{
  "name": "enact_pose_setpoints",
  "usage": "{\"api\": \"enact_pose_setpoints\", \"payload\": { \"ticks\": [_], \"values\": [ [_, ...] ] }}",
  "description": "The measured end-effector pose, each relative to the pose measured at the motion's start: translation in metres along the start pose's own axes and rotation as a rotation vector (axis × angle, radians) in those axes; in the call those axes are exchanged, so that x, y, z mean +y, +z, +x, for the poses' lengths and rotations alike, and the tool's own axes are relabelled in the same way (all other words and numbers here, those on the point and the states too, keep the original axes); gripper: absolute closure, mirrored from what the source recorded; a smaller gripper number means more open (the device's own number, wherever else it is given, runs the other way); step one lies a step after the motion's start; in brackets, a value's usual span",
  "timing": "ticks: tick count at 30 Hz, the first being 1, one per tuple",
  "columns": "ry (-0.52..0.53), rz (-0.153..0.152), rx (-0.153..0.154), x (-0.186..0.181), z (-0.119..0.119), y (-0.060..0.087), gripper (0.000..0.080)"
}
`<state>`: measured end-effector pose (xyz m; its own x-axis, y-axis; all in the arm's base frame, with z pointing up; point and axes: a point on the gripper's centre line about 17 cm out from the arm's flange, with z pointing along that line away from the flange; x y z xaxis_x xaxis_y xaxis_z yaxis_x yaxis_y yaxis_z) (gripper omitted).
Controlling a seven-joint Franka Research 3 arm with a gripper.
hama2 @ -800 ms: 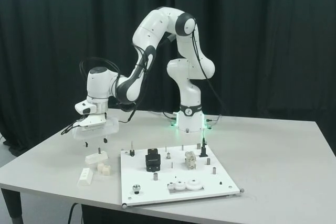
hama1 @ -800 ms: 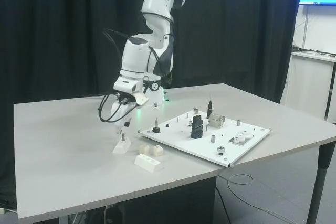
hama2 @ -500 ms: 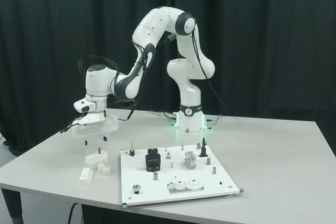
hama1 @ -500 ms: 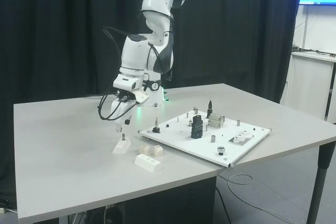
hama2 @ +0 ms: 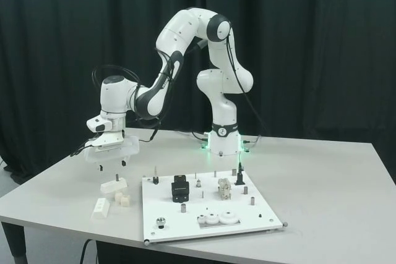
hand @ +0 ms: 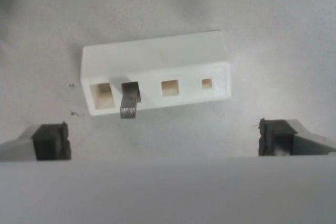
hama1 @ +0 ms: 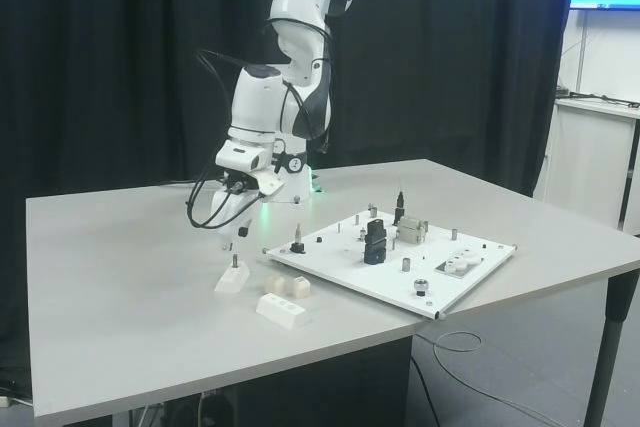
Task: Pick square peg 2.
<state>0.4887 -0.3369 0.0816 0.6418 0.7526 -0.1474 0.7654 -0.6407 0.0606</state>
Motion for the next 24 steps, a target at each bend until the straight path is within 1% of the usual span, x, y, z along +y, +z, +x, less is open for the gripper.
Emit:
{"api": "enact_pose_setpoints", "payload": {
  "ticks": [24],
  "values": [
    [-0.003,-0.007,0.003,0.0036,0.0014,-0.0055,0.0003]
  ]
}}
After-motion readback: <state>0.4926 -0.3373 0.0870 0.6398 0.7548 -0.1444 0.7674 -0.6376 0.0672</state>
